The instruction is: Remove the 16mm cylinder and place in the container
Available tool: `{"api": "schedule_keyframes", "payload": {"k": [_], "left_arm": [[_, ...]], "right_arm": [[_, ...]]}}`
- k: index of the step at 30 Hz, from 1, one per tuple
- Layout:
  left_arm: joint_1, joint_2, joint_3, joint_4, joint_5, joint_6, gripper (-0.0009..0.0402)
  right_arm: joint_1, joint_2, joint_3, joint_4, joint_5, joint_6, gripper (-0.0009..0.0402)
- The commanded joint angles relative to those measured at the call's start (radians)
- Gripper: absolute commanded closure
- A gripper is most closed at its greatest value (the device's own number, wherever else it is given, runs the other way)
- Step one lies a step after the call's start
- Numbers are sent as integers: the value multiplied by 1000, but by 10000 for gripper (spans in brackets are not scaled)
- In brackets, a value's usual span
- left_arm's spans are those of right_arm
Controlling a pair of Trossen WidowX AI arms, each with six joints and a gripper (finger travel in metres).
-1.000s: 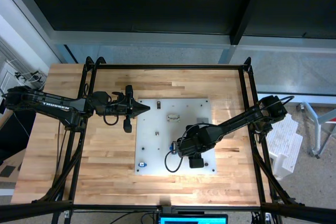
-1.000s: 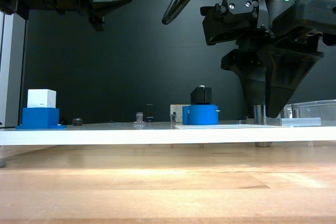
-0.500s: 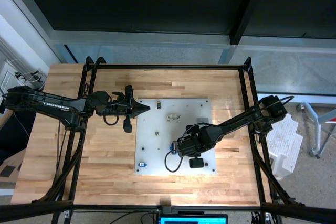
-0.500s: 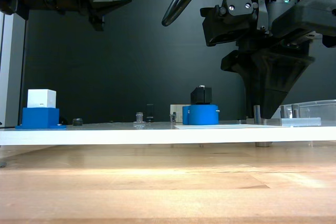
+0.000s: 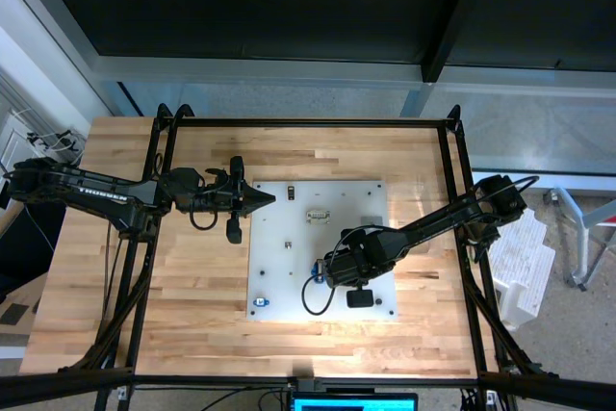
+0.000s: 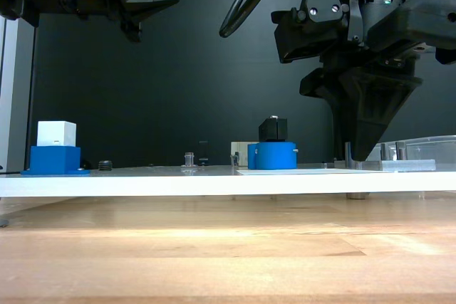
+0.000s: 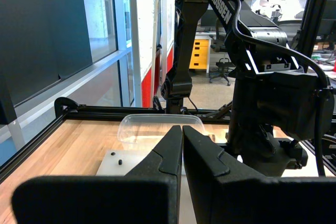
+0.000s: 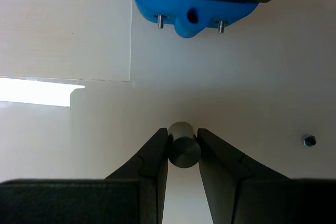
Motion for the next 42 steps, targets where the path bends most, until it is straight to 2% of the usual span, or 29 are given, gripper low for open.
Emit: {"api": "schedule_keyframes", "payload": {"k": [1, 22, 42], "left_arm": [[0, 0, 0, 0, 0, 0, 393], [0, 0, 0, 0, 0, 0, 393], [0, 0, 0, 0, 0, 0, 393]], "right_arm": [[0, -22, 10, -17, 0, 0, 390], [-16, -257, 11, -105, 1, 0, 389], [-39, -299, 10, -111, 9, -27, 389]]}}
